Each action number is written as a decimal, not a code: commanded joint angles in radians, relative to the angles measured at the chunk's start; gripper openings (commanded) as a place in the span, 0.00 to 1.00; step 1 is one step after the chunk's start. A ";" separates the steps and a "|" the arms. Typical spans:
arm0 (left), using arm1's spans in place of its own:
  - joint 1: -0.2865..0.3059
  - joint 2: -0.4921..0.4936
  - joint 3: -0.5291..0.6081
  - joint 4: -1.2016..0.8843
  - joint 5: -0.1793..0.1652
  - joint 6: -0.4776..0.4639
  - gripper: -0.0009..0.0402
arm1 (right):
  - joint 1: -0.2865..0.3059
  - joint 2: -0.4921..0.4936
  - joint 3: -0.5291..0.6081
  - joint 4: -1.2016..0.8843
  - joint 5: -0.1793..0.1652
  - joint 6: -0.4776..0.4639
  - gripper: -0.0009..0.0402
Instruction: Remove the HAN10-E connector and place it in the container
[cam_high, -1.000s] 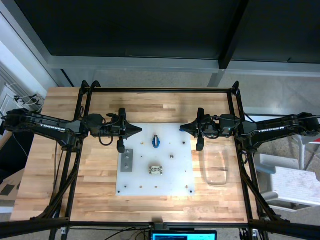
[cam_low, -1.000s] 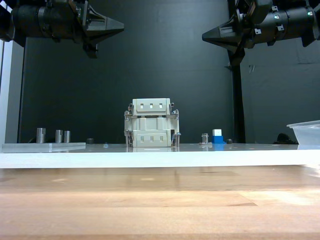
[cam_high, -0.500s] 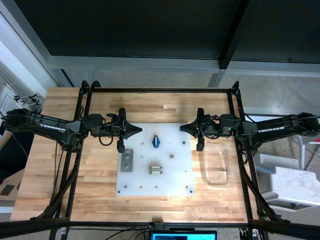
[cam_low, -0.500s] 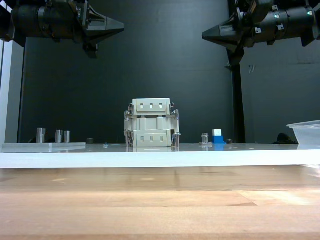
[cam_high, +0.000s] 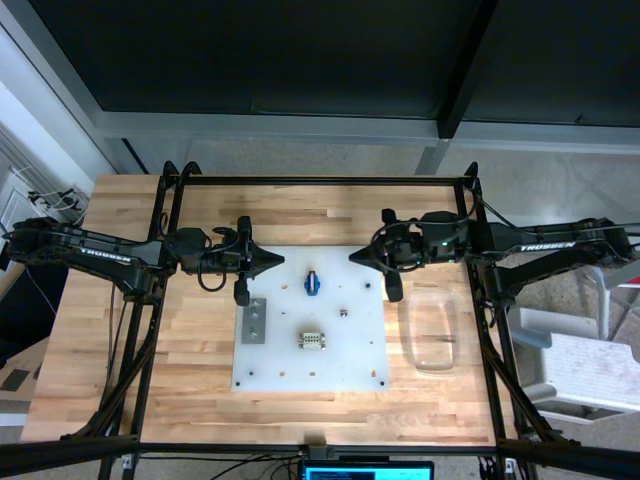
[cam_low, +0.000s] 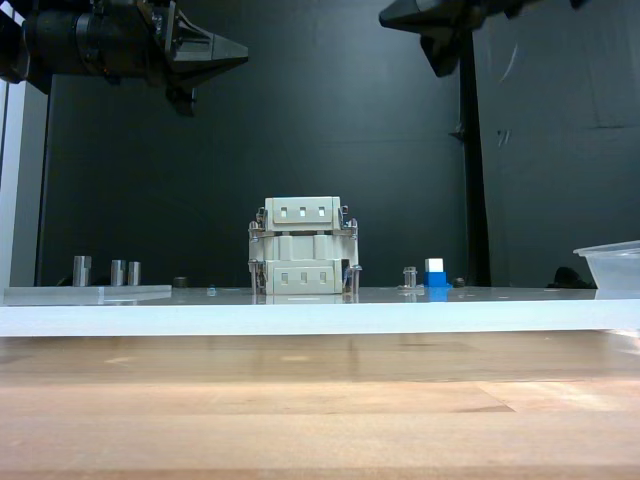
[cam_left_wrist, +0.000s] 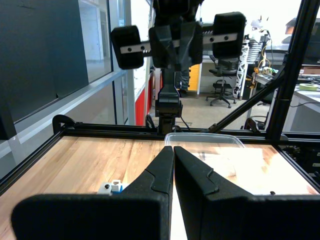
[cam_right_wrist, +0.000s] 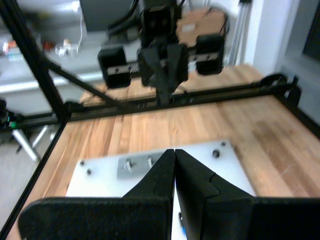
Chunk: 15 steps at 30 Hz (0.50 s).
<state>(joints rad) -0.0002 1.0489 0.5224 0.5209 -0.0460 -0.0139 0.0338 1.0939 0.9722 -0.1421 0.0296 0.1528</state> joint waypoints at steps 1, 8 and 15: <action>0.000 0.000 0.000 0.000 0.000 0.000 0.02 | 0.013 0.063 0.114 -0.129 0.002 0.003 0.02; 0.000 0.000 0.000 0.000 0.000 0.000 0.02 | 0.046 0.214 0.341 -0.410 0.001 0.014 0.02; 0.000 0.000 0.000 0.000 0.000 0.000 0.02 | 0.073 0.382 0.568 -0.698 0.002 0.014 0.02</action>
<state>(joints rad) -0.0002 1.0489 0.5228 0.5209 -0.0460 -0.0143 0.1028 1.4483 1.5036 -0.7921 0.0307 0.1669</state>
